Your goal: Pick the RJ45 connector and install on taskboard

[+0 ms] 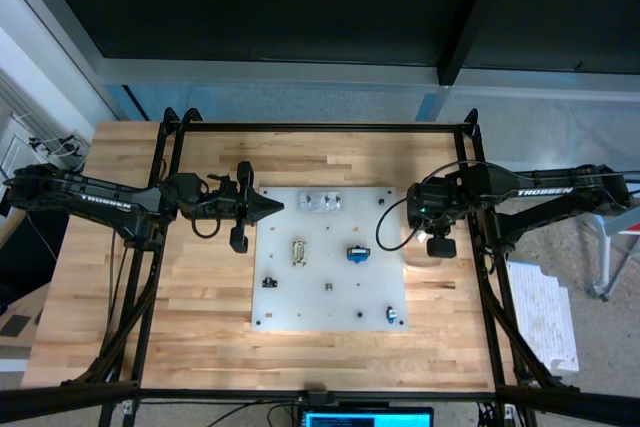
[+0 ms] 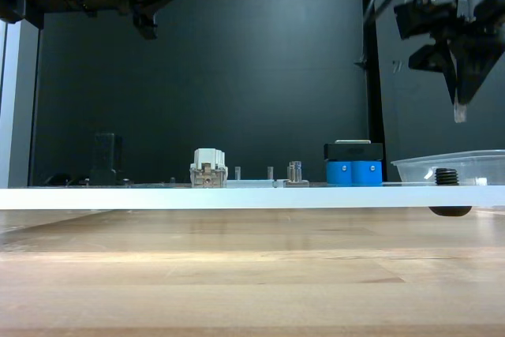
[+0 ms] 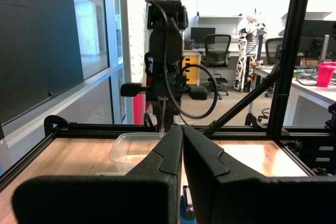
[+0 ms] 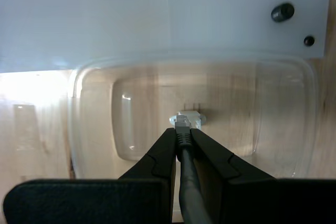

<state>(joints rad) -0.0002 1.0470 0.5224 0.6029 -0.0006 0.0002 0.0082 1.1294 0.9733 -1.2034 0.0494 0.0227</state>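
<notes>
The RJ45 connector (image 4: 183, 121) is a small whitish plug on a grey lead, and my right gripper (image 4: 181, 132) is shut on it. In the low view it hangs as a pale tip (image 2: 460, 114) under the right gripper (image 2: 459, 99), well above a clear plastic tray (image 2: 473, 165). The white taskboard (image 1: 330, 307) lies in the middle of the table, left of that tray (image 1: 425, 259). The right gripper (image 1: 433, 234) points down over the tray, just off the board's right edge. My left gripper (image 1: 275, 207) is shut and empty, held high over the board's far left part.
On the board stand a blue block (image 1: 357, 254), a beige socket (image 1: 298, 252) and a clear fitting (image 1: 322, 203). A black screw (image 2: 447, 176) shows by the tray. A black frame (image 1: 320, 128) rings the table. A laptop (image 1: 367, 417) sits at the near edge.
</notes>
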